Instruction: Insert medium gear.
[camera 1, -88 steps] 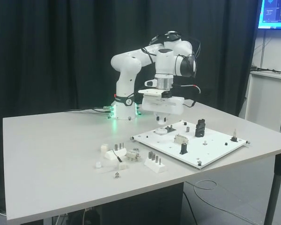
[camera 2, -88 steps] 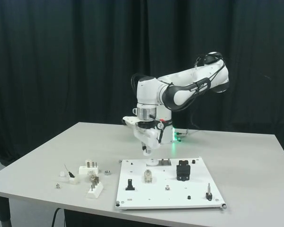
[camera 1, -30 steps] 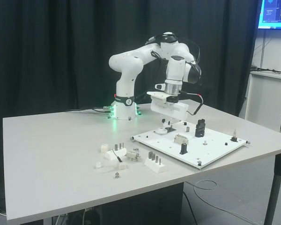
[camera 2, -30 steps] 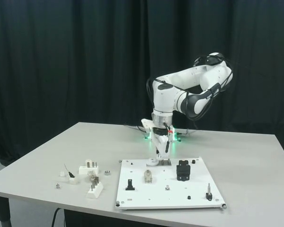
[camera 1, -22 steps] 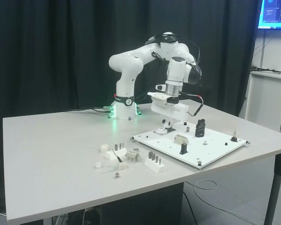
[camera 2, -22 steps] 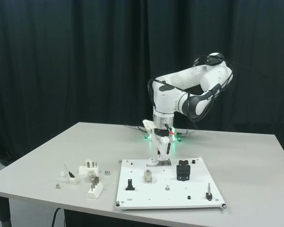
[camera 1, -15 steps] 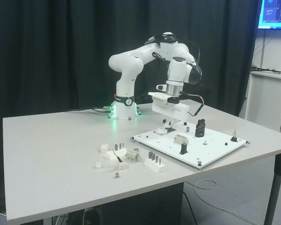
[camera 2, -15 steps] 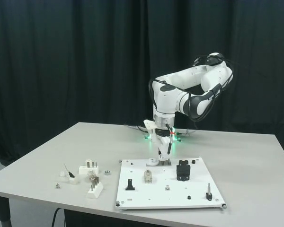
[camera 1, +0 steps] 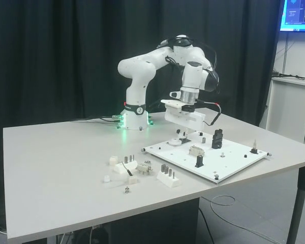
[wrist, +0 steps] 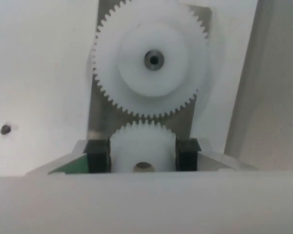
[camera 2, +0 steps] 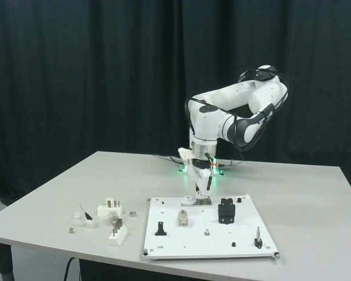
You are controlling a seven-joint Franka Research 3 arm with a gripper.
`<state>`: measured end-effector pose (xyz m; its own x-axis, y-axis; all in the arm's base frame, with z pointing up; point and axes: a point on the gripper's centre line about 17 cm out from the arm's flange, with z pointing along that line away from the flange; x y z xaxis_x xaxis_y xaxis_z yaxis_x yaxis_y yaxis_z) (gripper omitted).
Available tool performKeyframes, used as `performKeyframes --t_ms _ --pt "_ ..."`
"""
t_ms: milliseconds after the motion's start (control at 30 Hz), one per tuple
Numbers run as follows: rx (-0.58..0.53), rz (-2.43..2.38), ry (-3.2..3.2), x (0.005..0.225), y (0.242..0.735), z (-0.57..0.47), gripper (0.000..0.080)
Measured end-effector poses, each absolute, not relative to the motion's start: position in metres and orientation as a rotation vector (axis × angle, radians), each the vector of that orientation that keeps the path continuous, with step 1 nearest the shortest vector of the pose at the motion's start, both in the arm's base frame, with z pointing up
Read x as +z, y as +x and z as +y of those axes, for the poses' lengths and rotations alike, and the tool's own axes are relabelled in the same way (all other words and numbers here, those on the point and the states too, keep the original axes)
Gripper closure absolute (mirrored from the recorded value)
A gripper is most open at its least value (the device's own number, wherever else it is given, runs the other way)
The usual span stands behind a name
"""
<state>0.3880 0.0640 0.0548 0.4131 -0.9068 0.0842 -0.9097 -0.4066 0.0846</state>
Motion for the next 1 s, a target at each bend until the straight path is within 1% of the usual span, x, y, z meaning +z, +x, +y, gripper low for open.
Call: performKeyframes --t_ms 267,1000 --pt "0.058 -1.651 2.526 0.0542 0.3887 0.059 0.0519" --pt "0.062 -1.662 2.52 0.0541 0.3899 0.0604 0.0519"
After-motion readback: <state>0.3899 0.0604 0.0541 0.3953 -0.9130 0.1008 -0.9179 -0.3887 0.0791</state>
